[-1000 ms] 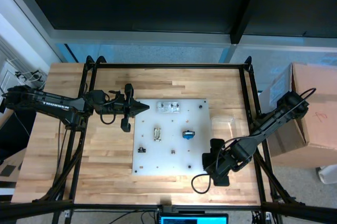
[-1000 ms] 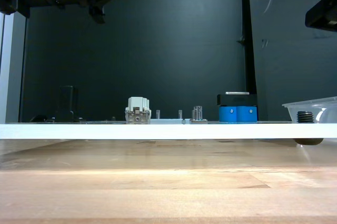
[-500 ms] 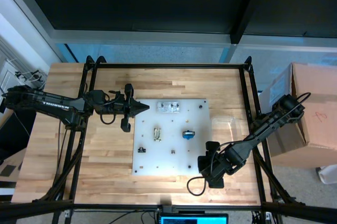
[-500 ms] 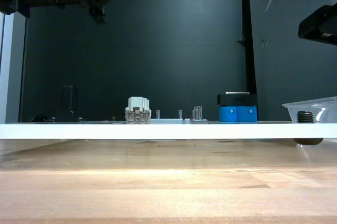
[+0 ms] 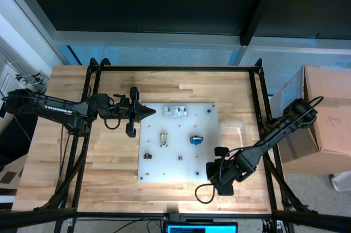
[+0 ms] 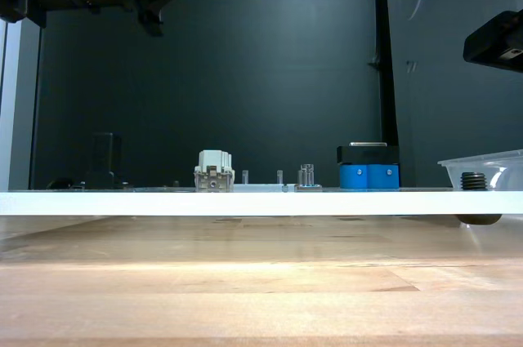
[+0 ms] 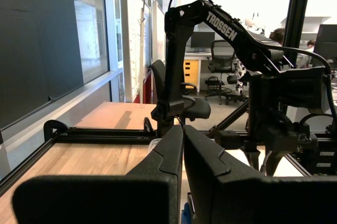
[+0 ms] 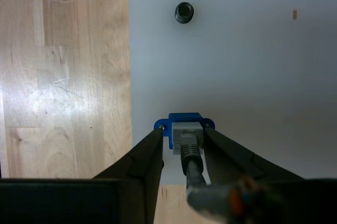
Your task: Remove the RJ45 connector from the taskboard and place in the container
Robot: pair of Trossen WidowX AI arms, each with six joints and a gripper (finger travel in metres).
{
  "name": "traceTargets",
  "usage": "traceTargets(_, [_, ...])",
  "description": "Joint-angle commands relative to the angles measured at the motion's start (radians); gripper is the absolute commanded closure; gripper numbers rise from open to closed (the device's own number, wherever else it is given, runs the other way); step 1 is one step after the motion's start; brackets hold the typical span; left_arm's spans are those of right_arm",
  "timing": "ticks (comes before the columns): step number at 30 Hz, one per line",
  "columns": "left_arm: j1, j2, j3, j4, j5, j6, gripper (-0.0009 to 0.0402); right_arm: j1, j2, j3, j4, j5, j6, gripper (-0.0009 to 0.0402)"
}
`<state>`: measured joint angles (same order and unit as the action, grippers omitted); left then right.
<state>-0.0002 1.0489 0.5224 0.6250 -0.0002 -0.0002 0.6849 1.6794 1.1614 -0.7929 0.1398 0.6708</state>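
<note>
Blue mount (image 8: 185, 117) seemingly holds RJ45 connector (image 8: 188, 132); right tool (image 8: 182, 130) spread above; left tool (image 5: 152, 112) closed, level, taskboard's (image 5: 164, 168) left.

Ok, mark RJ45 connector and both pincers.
RJ45 connector (image 8: 188, 134): right wrist view, grey plug, seated in blue mount (image 8: 184, 117).
Left pincer (image 5: 152, 112): high view, shut tips, over board (image 5: 170, 167)'s left edge.
Right pincer (image 8: 182, 130): right wrist view, between open fingertips, above connector.

High: table (image 5: 109, 183) evenly lit from overhead, pale glare noted at 6 o'clock | Low: backdrop kept dark, bright band thrown across wood | Wrists: windows blown out, nearby cable (image 8: 221, 203) blurred
</note>
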Motion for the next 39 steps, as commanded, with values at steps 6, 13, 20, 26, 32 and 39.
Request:
traceTargets(6, [0.000,0.000,0.000,0.000,0.000,0.000,0.0393,0.000,0.000,0.000,-0.002,0.000,0.000,0.0373])
traceTargets(13, [0.000,0.000,0.000,0.000,0.000,0.000,0.0393,0.001,-0.002,0.000,-0.002,-0.002,0.000,0.0393])
traceTargets(20, [0.000,0.000,0.000,0.000,0.000,0.000,0.0393,0.000,-0.019,0.006,-0.003,-0.002,-0.004,0.0393])
traceTargets(26, [0.000,0.000,0.000,0.000,0.000,0.000,0.0393,0.000,-0.038,0.006,-0.010,-0.002,-0.006,0.0393])
traceTargets(32, [0.000,0.000,0.000,0.000,0.000,0.000,0.0393,-0.002,-0.073,0.006,-0.024,-0.001,-0.006,0.0393])
traceTargets(39, [0.000,0.000,0.000,0.000,0.000,0.000,0.0393,-0.024,-0.178,0.003,-0.116,0.019,-0.005,0.0393])
